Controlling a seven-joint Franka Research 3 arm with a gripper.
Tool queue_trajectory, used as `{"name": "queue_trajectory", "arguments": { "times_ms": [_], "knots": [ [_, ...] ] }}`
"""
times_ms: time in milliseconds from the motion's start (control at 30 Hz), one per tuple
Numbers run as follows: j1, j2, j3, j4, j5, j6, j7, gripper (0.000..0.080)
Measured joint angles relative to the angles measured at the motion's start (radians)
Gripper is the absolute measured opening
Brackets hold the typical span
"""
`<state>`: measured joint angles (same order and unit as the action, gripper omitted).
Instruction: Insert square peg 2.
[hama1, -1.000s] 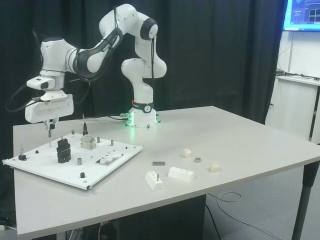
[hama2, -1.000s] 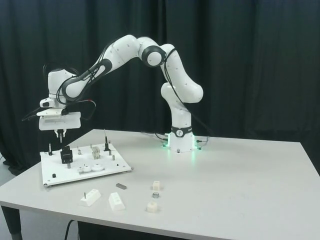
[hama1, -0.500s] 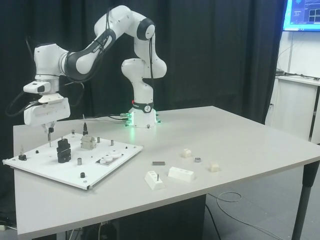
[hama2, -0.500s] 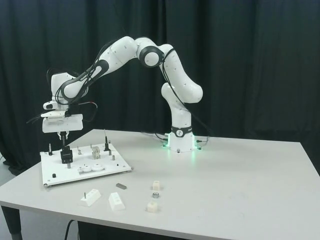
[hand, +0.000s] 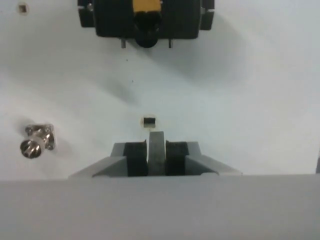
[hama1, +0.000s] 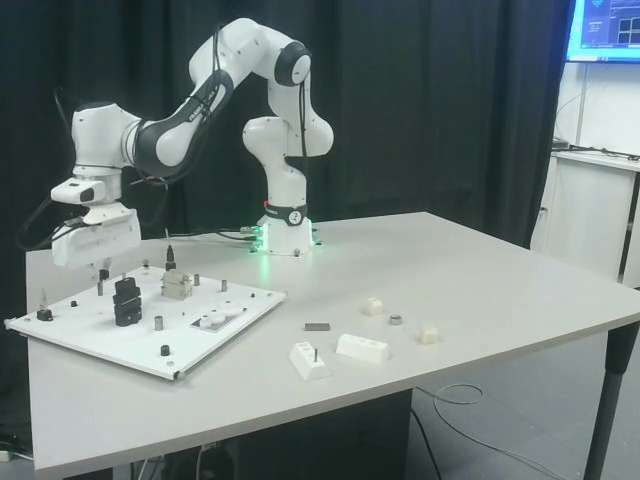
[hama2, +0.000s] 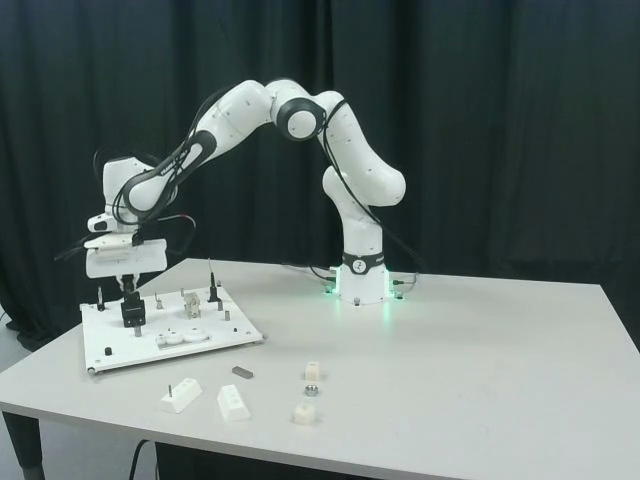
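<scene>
Hovering gripper: the gripper hangs low over the far left part of the white board, its black fingers closed on the square peg.
Square peg: a slim grey bar, upright between the pads, its tip just short of the small square hole in the board and in line with it.
Board fixtures: a black block stands just beside the gripper; a metal connector lies near the hole.
Table: the grey table carries the board at left.
Loose parts: a dark bar, white blocks and a small ring lie well apart from the board.
</scene>
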<state>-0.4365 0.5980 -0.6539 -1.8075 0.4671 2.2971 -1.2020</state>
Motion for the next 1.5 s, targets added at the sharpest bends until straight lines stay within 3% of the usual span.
{"name": "queue_trajectory", "arguments": {
  "times_ms": [933,1500],
  "knots": [
    [-0.018,0.058,0.003,0.011,0.001,0.003,-0.002,0.0075],
    [-0.022,0.097,0.006,0.038,0.035,0.0,-0.002,0.0075]
  ]
}}
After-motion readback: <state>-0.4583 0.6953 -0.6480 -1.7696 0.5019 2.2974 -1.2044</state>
